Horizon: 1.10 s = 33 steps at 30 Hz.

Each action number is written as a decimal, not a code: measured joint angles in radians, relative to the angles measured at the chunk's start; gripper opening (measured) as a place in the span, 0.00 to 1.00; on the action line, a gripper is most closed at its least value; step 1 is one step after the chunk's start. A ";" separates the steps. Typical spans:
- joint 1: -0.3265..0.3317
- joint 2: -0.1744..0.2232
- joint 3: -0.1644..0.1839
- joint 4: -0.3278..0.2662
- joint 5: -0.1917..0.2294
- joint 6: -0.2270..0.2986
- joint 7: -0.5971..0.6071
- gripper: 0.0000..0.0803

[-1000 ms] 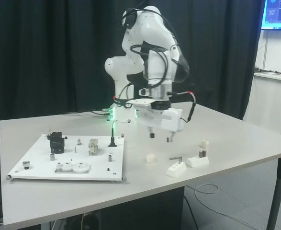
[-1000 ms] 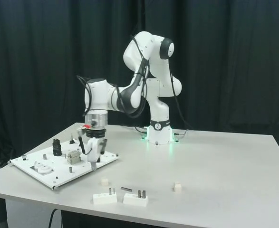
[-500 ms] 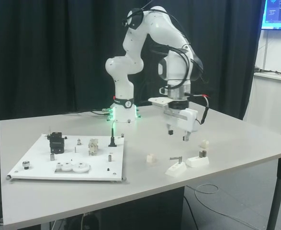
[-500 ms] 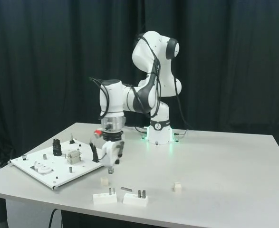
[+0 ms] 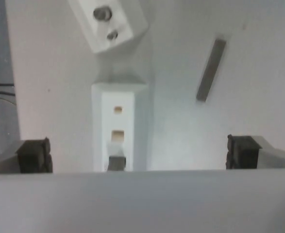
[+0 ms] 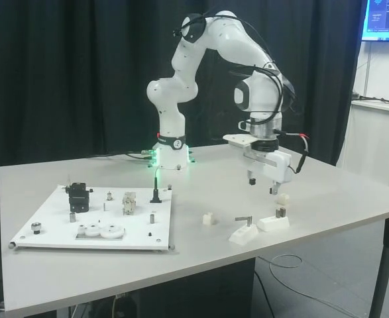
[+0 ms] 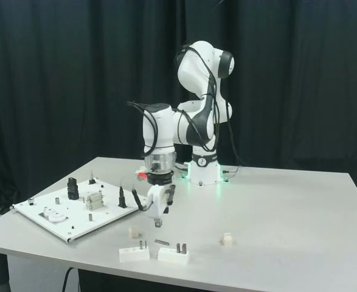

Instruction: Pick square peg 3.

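Observation:
A white holder block (image 5: 117, 127) with square holes lies on the table, and a grey square peg (image 5: 116, 162) stands in its end slot. In the room views the same holder (image 6: 274, 222) (image 7: 173, 255) is near the table's front edge, with the peg (image 6: 279, 212) (image 7: 179, 247) upright in it. My gripper (image 5: 137, 153) (image 6: 261, 185) (image 7: 157, 216) hangs open above the table, just behind the holder. Its black fingertips (image 5: 34, 155) stand far apart with nothing between them. The peg shows between them in the wrist view, well below.
A second white holder (image 5: 108, 22) (image 6: 243, 233) (image 7: 134, 253) carries round pegs. A grey bar (image 5: 211, 69) (image 7: 161, 242) lies loose beside it. Two small white cubes (image 6: 209, 218) (image 6: 283, 197) sit nearby. The white assembly board (image 6: 95, 218) (image 7: 62, 213) with its parts fills the table's other side.
The arm has swung away from the board's edge across the table toward the holders. The gripper now hangs over the square-peg holder, still open.

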State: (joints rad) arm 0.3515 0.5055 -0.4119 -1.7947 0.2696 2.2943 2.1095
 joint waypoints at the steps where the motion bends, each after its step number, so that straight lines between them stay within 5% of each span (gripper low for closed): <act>1: 0.003 0.005 0.000 0.007 0.000 -0.005 0.003 1.00; 21: 0.025 0.134 0.002 0.181 0.012 -0.123 0.071 1.00; 33: 0.027 0.178 0.006 0.207 0.037 -0.141 0.088 1.00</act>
State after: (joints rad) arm 0.3781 0.6830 -0.4054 -1.5880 0.3064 2.1538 2.1977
